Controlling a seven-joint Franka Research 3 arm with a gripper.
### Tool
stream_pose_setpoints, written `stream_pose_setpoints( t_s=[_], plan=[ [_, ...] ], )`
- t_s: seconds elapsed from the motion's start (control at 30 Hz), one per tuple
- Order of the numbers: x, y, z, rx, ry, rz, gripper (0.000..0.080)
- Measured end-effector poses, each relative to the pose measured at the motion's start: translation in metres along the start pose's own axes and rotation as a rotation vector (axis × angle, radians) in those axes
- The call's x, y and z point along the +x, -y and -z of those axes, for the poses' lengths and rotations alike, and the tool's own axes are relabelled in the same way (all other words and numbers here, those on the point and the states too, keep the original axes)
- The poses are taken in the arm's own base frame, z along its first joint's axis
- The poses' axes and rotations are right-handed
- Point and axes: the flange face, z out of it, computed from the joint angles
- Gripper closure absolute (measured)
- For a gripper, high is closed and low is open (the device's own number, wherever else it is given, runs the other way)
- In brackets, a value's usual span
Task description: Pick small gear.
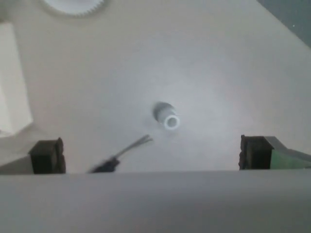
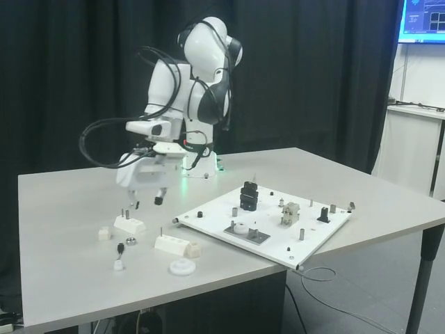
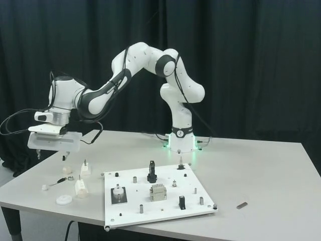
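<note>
The white seven-jointed arm (image 3: 143,63) rises from its base at the back of the grey worktop (image 3: 261,165), bends over at the elbow and reaches far out and down toward the worktop's end, away from the white square assembly board (image 3: 155,196). Its wrist is turned so the pincer (image 2: 147,202) points straight down and hangs above the worktop, touching nothing.

In the wrist view the two black fingertips (image 1: 47,156) stand wide apart, with bare worktop between them and nothing gripped: the pincer is open.

Directly below, between the fingertips, lies the small white gear (image 1: 166,116), a short cylinder with a hollow end, resting on its side on the worktop. In the first room view it sits near the front edge (image 2: 119,264), and in the second room view it is the small white piece at the far left (image 3: 44,188). A thin black tool with a grey tip (image 1: 121,154) lies just beside the small gear, apart from it as far as can be seen.

A large flat white toothed gear (image 2: 182,267) lies near the worktop's edge, well apart from the small one. Two white rectangular blocks with upright pins (image 2: 130,224) stand close by, between the loose parts and the board.
</note>
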Motion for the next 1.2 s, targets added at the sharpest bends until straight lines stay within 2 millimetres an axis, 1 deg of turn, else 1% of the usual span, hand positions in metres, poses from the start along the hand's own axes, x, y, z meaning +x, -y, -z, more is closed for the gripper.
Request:
stream_pose_setpoints(
  t_s=[0.27, 0.63, 0.9, 1.2],
  plan=[
    [0.009, -0.018, -0.016, 0.008, 0.018, 0.062, 0.0003],
    [0.015, -0.035, -0.039, 0.032, 0.052, 0.084, 0.0003],
    [0.016, -0.044, -0.057, 0.040, 0.076, 0.083, 0.0003],
    [0.013, -0.048, -0.079, 0.072, 0.099, 0.061, 0.0003]
  ],
)
